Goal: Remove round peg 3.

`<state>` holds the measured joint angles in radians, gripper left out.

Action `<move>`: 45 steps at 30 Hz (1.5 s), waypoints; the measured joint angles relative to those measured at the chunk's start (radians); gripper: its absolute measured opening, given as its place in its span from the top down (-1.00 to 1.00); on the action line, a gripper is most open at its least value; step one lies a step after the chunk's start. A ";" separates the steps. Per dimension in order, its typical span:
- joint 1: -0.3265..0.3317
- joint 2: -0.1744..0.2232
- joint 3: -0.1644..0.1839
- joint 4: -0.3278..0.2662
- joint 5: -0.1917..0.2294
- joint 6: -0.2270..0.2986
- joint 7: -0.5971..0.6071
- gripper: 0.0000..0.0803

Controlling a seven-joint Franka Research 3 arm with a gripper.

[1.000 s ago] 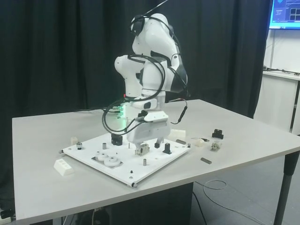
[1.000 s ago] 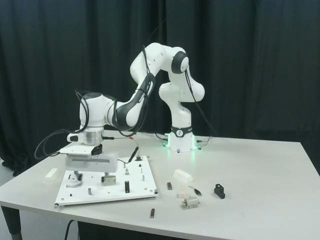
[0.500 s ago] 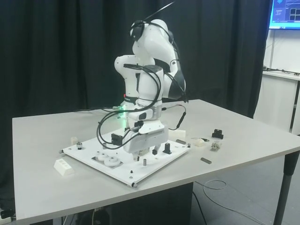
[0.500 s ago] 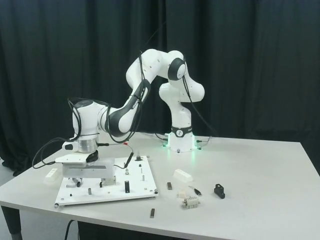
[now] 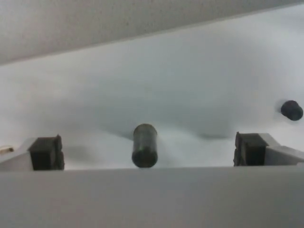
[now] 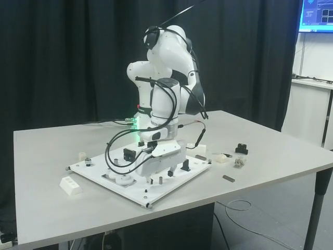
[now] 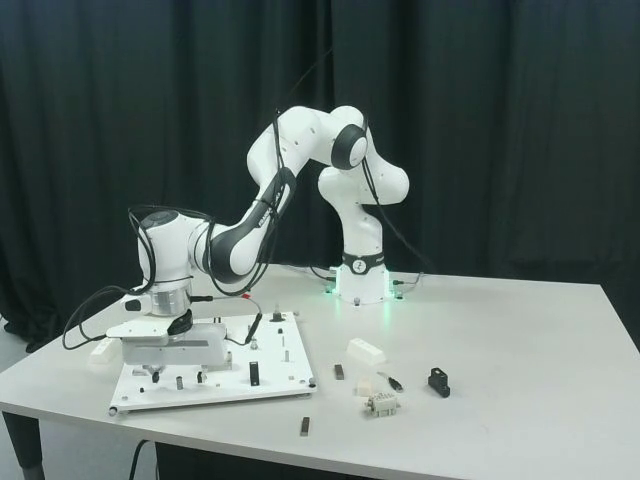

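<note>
No legible writing is seen on the parts; only a blurred screen with unreadable text is seen far off in the first room view.

In the wrist view, the claw is seen wide open, with a dark, blocky fingertip on one side and the other fingertip on the other. Between them, touching neither, a short dark cylinder, the peg, is seen upright in the smooth white board. Nothing is held. A second small dark round stub is seen on the board beyond one fingertip.

In the second room view, the claw is seen lowered close to the board, which is flat, square-cornered and set on the matte grey desk. Small dark upright pieces are seen on the board beside the claw, among them a black block. The peg itself cannot be made out there.

On the desk off the board, a small dark bar lies nearest the front edge, then a pale connector, a black bracket and a white oblong block. Another white block lies just beside the board's edge in the first room view.

The arm, glossy white with black cables looped around it, is bolted at a base lit green. Black curtains hang behind.
</note>
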<state>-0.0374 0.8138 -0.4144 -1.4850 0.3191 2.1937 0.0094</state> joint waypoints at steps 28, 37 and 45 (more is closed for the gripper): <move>-0.005 0.015 0.012 0.012 -0.002 0.003 -0.024 0.61; -0.006 0.015 0.012 0.012 -0.002 0.003 -0.033 0.61; -0.006 0.015 0.012 0.017 -0.005 -0.002 -0.034 0.72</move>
<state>-0.0432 0.8289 -0.4027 -1.4682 0.3141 2.1922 -0.0247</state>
